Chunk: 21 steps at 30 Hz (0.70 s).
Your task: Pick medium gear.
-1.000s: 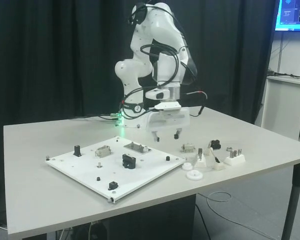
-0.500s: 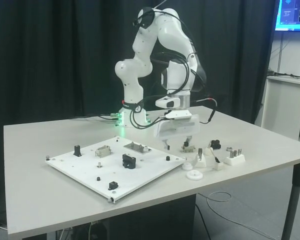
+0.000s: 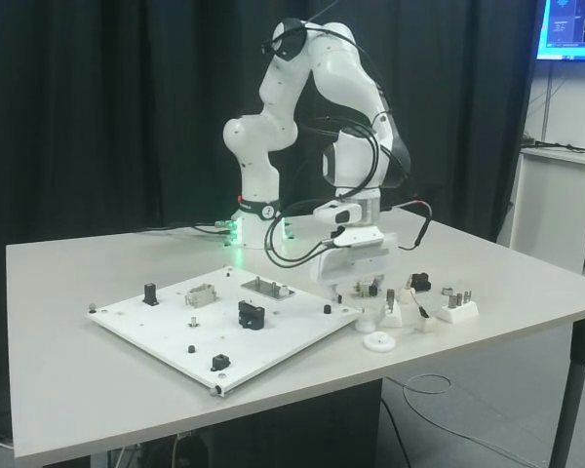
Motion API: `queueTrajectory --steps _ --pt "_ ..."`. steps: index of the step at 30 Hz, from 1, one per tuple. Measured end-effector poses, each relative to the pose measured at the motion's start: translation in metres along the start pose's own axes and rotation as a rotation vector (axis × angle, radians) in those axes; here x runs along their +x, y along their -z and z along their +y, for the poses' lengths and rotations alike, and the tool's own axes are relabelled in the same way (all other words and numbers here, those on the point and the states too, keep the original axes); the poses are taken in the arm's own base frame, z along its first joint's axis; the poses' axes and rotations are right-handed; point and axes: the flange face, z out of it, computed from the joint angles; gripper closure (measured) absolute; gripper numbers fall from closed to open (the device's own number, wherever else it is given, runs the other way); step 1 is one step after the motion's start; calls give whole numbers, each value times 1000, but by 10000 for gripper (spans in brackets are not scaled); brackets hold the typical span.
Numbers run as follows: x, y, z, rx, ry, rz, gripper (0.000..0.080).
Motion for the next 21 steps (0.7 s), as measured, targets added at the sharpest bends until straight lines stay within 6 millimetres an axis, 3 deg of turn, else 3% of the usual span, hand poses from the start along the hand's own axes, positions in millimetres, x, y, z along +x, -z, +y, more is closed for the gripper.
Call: queueTrajectory --steps 21 --pt "5 -25 -11 2 99 -23 3"
